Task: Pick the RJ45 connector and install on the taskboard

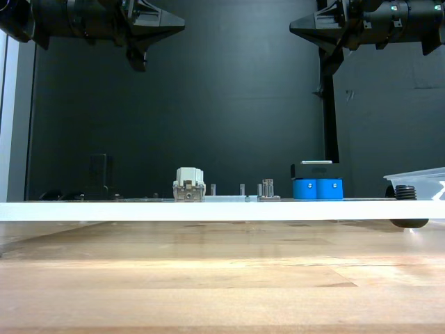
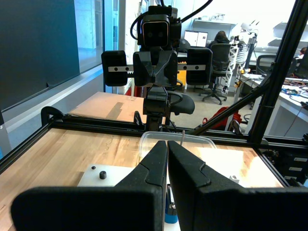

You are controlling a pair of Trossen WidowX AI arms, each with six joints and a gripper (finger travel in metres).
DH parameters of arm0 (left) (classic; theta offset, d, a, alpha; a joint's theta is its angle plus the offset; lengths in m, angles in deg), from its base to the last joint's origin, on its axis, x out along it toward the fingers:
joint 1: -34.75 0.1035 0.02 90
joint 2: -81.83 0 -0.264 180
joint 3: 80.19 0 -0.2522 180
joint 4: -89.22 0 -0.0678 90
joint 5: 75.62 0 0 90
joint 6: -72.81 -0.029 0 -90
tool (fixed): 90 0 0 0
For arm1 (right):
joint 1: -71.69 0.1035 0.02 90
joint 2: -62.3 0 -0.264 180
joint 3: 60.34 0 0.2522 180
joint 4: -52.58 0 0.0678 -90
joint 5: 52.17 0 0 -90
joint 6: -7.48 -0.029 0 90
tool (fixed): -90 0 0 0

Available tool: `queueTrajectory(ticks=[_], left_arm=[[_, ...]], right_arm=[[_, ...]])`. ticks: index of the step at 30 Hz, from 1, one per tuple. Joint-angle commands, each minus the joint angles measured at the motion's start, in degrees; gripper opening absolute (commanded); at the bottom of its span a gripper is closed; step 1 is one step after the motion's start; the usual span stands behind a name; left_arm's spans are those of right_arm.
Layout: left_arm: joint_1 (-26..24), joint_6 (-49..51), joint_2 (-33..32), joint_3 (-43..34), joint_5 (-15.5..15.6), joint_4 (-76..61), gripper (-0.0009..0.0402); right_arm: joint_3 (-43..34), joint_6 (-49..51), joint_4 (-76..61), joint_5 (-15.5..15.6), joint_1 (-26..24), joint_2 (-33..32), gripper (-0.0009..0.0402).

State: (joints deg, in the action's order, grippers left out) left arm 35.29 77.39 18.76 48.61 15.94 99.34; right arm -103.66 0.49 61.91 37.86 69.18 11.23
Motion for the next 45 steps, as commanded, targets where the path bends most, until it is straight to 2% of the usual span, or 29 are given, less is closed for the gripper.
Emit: queueTrajectory(ticks=[1, 21, 24, 27, 34, 36, 40, 45], left_arm=[[0.0, 0.0, 0.0, 0.0, 0.0, 0.0, 0.0001], [0.0, 0.0, 0.0, 0.0, 0.0, 0.0, 0.0001], [0.0, 0.0, 0.0, 0.0, 0.0, 0.0, 0.0001], [0.0, 0.0, 0.0, 0.0, 0.0, 0.0, 0.0001], [0.0, 0.0, 0.0, 0.0, 0.0, 0.0, 0.0001], [0.0, 0.0, 0.0, 0.0, 0.0, 0.0, 0.0001], [0.0, 0.0, 0.0, 0.0, 0.0, 0.0, 0.0001], [0.0, 0.0, 0.0, 0.0, 0.0, 0.0, 0.0001]], right_arm=[[0.0, 0.0, 0.0, 0.0, 0.0, 0.0, 0.0], [-0.5, -1.0, -2.4, 0.2, 0.0, -0.1, 0.0], [-3.9, -1.5, -15.5, 1.6, 0.1, -0.1, 0.0], [-8.2, -1.6, -30.9, 1.7, 0.8, -0.4, 0.0], [-17.2, -3.6, -61.9, 1.5, 7.1, -1.0, 0.0], [-19.4, -5.2, -69.3, 0.6, 9.3, -1.6, 0.0], [-22.6, -9.0, -80.3, -3.6, 14.1, -2.9, 0.0], [-25.0, -13.1, -87.4, -3.5, 18.3, -4.4, 0.0]])
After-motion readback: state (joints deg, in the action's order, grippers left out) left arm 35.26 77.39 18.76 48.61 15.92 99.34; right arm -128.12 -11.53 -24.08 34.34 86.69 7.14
